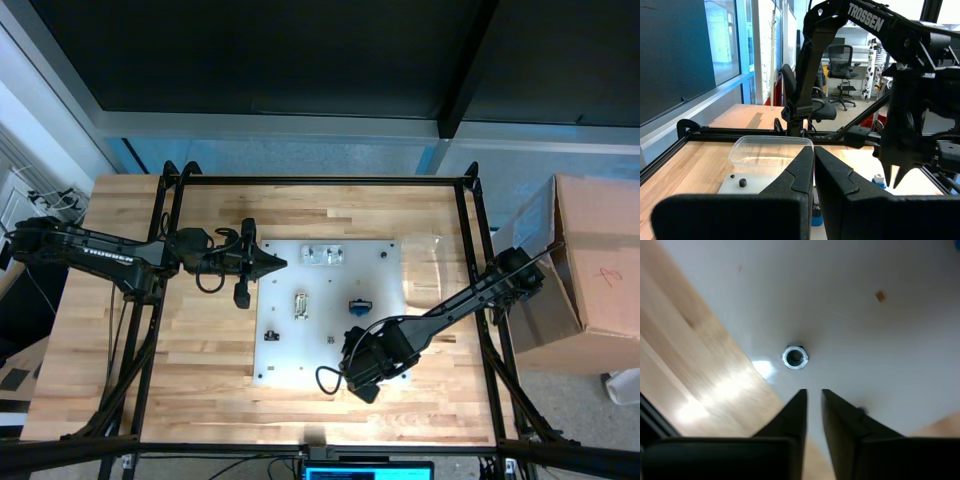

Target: Unfasten the M12 nut and place it in the container

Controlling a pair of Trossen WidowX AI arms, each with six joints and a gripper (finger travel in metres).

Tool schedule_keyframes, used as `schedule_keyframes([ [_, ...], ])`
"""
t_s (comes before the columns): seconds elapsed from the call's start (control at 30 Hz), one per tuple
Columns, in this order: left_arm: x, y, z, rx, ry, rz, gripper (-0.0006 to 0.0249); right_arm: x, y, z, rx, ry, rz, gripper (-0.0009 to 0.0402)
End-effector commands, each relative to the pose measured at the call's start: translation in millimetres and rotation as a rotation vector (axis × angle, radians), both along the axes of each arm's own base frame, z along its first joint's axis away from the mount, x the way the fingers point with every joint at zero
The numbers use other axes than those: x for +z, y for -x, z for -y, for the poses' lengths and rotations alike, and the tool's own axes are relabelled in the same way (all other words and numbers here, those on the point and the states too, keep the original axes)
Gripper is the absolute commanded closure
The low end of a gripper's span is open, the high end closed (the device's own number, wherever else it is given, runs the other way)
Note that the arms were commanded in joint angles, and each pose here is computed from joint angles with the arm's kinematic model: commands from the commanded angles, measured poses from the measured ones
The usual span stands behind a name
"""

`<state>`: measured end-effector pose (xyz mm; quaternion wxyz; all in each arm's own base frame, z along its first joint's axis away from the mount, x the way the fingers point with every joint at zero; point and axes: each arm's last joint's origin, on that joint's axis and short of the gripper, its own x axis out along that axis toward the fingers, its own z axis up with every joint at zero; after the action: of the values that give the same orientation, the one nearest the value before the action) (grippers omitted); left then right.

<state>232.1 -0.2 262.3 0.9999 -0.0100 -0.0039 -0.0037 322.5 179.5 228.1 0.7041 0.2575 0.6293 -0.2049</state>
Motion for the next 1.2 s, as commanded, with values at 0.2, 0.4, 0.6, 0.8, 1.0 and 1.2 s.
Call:
schedule_keyframes([
  [0.2,0.0,-0.1,0.0,0.0,0.0,0.0,0.0243,-0.2,-1.6,-0.1,-0.308,-0.024,0.008,0.0209],
  [0.4,0.0,-0.1,0.0,0.0,0.0,0.0,0.0243,-13.8,-5.6,-0.1,-0.352,-0.016,0.031,0.0144],
  [0.6,0.0,-0.1,0.0,0.0,0.0,0.0,0.0243,-38.1,-17.1,-7.1,-0.349,-0.038,0.011,0.0146],
  [0.8,0.0,-0.1,0.0,0.0,0.0,0.0,0.0243,-47.4,-20.1,-9.1,-0.347,-0.045,-0.007,0.0186],
  [1.0,0.0,-0.1,0.0,0.0,0.0,0.0,0.0243,-47.5,-19.2,-8.4,-0.334,-0.036,-0.013,0.0262],
  [1.2,0.0,-0.1,-0.1,0.0,0.0,0.0,0.0243,-47.7,-18.4,-8.2,-0.214,-0.019,-0.018,0.0342],
])
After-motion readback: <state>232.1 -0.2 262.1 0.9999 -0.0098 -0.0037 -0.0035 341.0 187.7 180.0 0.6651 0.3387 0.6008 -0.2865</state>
